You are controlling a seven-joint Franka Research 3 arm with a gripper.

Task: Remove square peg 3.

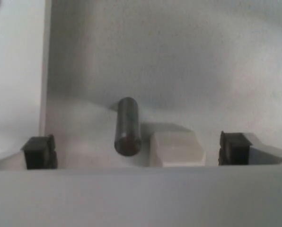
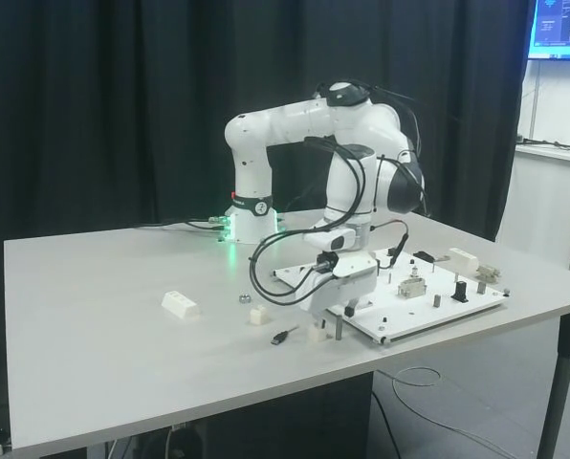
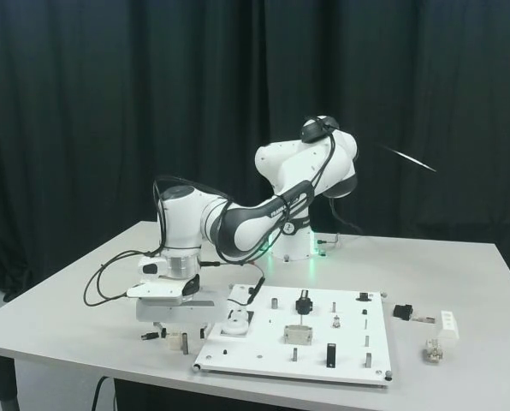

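Observation:
My gripper (image 1: 137, 151) is open, its black fingertips (image 1: 39, 152) spread wide with nothing gripped. Between them, on the grey table, stand a white square peg (image 1: 176, 149) and a dark round peg (image 1: 127, 125), side by side. In the first room view the gripper (image 2: 340, 314) hangs low over the table, just off the near left corner of the white board (image 2: 409, 311). The white peg (image 2: 316, 333) and the dark peg (image 2: 338, 328) are under it. The second room view shows the gripper (image 3: 174, 330) left of the board (image 3: 263, 351), with the dark peg (image 3: 185, 342) below.
Several small fixtures and pegs stand on the board. On the table to its left lie a white block (image 2: 180, 304), a small white cube (image 2: 257, 315), a nut (image 2: 237, 298) and a black plug (image 2: 283, 336). White connectors (image 3: 448, 324) lie right of the board.

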